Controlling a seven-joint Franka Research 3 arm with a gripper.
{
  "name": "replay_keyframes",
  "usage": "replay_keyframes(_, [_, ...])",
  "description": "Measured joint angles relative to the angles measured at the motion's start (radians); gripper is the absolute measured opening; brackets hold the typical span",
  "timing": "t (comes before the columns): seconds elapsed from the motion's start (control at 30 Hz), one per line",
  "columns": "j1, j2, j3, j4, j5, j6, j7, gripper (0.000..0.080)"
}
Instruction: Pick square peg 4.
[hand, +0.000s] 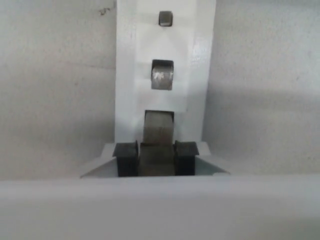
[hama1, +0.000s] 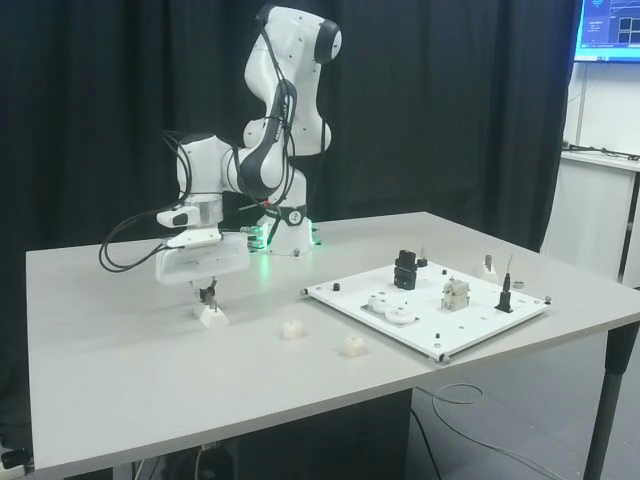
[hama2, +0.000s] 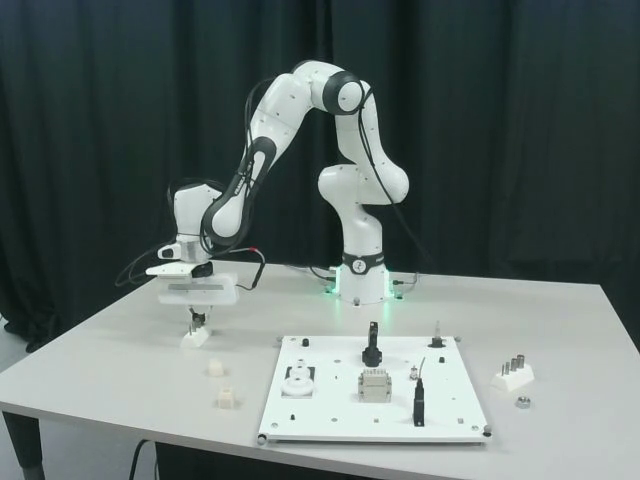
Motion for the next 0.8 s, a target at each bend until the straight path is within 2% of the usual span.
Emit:
replay_keyframes(0.23, [0.002, -0.013, 0.000, 0.008, 0.000, 0.000, 0.000, 0.0152])
replay_keyframes(0.43, [0.003, -0.042, -0.002, 0.009, -0.004, -0.001, 0.000, 0.0152])
replay_keyframes(0.8, [0.003, -0.086, -0.016, 0.007, -0.041, -0.015, 0.000, 0.0150])
